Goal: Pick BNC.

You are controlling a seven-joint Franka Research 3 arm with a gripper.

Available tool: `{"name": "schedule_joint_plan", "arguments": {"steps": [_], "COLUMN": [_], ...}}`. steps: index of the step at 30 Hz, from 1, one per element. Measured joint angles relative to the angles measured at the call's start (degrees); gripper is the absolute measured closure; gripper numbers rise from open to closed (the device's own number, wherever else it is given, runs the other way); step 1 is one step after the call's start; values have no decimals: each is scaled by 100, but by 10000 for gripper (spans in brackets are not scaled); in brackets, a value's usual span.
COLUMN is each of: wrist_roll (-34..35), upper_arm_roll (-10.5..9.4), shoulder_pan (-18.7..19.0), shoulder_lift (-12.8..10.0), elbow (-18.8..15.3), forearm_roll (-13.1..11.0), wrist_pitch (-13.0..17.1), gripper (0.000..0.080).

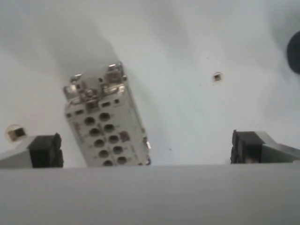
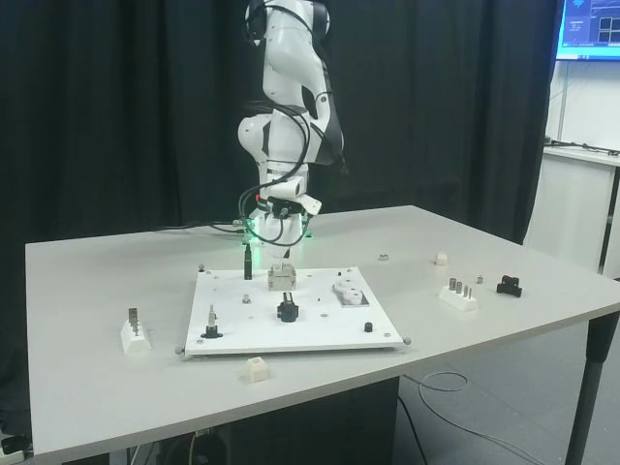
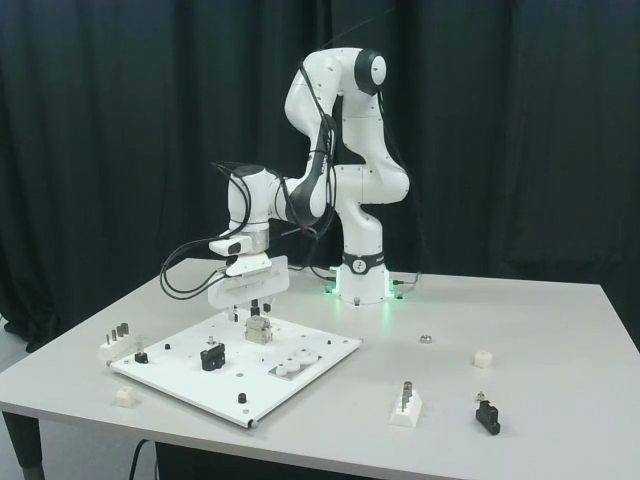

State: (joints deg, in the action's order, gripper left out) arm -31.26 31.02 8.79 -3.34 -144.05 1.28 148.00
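a: white board [image 2: 320, 334] on the grey table [image 2: 87, 281]. gripper [image 1: 145, 149] hangs over the board's edge nearest the arm's base. step?

b: approach, nothing grasped. claw is wide, fingers [image 1: 44, 150] far apart with bare board between them.

a: where's the bnc?

b: my guess is the slim black upright plug [image 2: 248, 262], at that same edge toward a corner, just beside the gripper. too small to be sure.

a: so what's under the claw?

b: multi-pin connector block [image 1: 101, 124], off to one finger's side, not centred. not the target, i think.

a: next move?

b: likely a shift sideways along that edge until the plug sits between the fingers, then down and close. it needs to keep off the block.

a: view differences?

b: wrist view shows the finger gap and the block's pin holes, but no plug. first room view shows plug, block and gripper side by side. second room view shows the whole arm, but the gripper there hides the plug.
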Motion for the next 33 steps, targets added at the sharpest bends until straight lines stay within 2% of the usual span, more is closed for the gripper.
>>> {"name": "schedule_joint_plan", "arguments": {"steps": [12, 33], "wrist_roll": [71, 205], "upper_arm_roll": [0, 3], "shoulder_pan": [21, 21], "shoulder_lift": [98, 149], "elbow": [17, 124], "forearm_roll": [10, 92], "wrist_pitch": [-211, -220], "gripper": [3, 2]}}
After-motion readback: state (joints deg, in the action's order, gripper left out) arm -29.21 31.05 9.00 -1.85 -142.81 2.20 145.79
